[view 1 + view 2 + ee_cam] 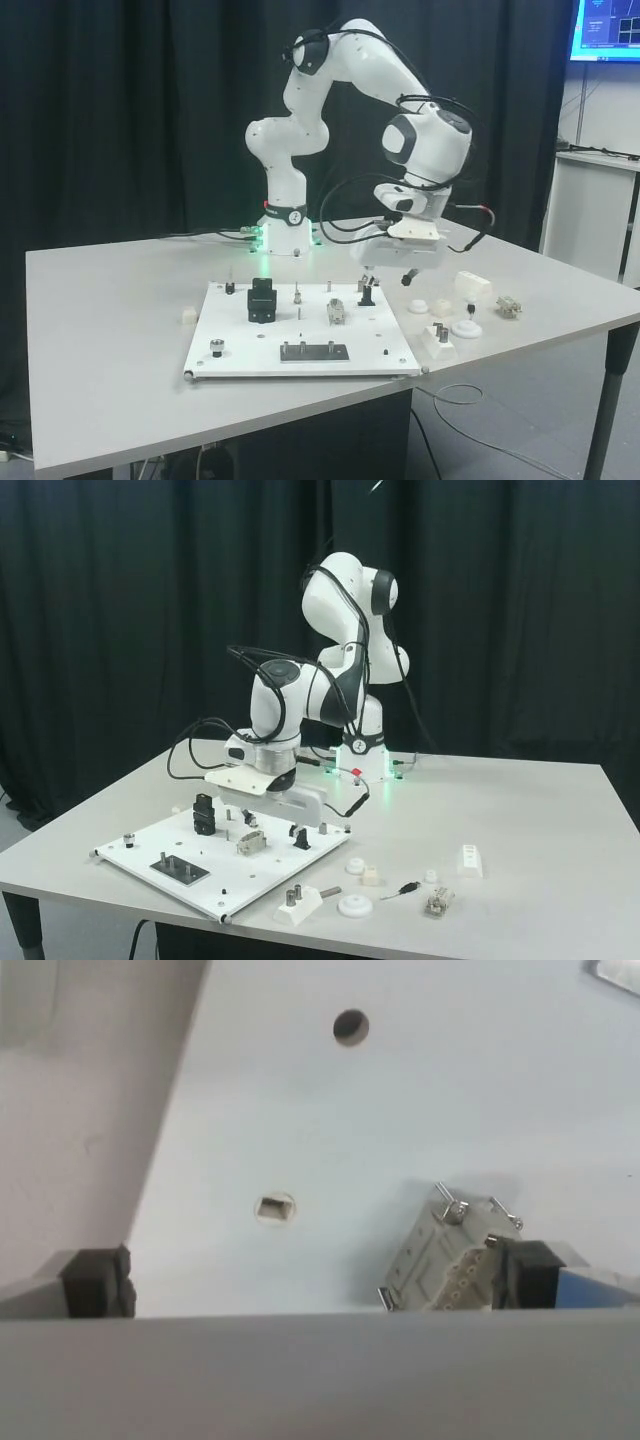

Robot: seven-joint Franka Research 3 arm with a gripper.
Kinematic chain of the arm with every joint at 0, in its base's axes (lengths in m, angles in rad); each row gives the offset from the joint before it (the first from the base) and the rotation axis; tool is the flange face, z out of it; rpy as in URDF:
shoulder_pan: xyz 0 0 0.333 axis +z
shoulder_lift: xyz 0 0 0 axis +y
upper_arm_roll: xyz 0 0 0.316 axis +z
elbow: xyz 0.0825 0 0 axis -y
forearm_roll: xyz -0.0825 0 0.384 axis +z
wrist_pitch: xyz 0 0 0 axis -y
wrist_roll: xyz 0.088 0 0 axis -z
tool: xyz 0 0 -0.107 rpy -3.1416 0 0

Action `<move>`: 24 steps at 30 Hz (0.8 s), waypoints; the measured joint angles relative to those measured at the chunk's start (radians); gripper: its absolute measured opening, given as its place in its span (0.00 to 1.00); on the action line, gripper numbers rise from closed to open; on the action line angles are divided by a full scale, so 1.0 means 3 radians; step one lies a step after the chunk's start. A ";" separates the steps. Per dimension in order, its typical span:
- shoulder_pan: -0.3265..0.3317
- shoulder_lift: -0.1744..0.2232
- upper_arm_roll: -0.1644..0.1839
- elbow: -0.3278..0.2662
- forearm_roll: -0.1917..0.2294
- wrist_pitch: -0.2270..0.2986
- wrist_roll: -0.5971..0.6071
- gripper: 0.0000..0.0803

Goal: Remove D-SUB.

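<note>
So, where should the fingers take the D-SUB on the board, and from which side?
Probably its grey shell, across the two long flat faces, coming straight down: the D-SUB stands up from the white board with screws at its ends, and the open gripper hangs above.

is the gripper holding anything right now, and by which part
Nothing is held. The gripper is open above the white board, with the connector beside one fingertip.

No readable text is showing anywhere. The screen (607, 30) in the room's upper corner is displaying some lines, too small to make out. The white board (300, 345), the loose parts and the arm (330, 695) are carrying no legible marks.
</note>
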 joint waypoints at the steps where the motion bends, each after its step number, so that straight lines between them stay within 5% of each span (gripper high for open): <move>1: -0.0004 -0.0027 0.0000 -0.0050 0.0000 0.0041 -0.0027 1.00; 24: -0.0134 -0.0670 -0.0047 -0.1066 -0.0329 0.0658 -0.0613 1.00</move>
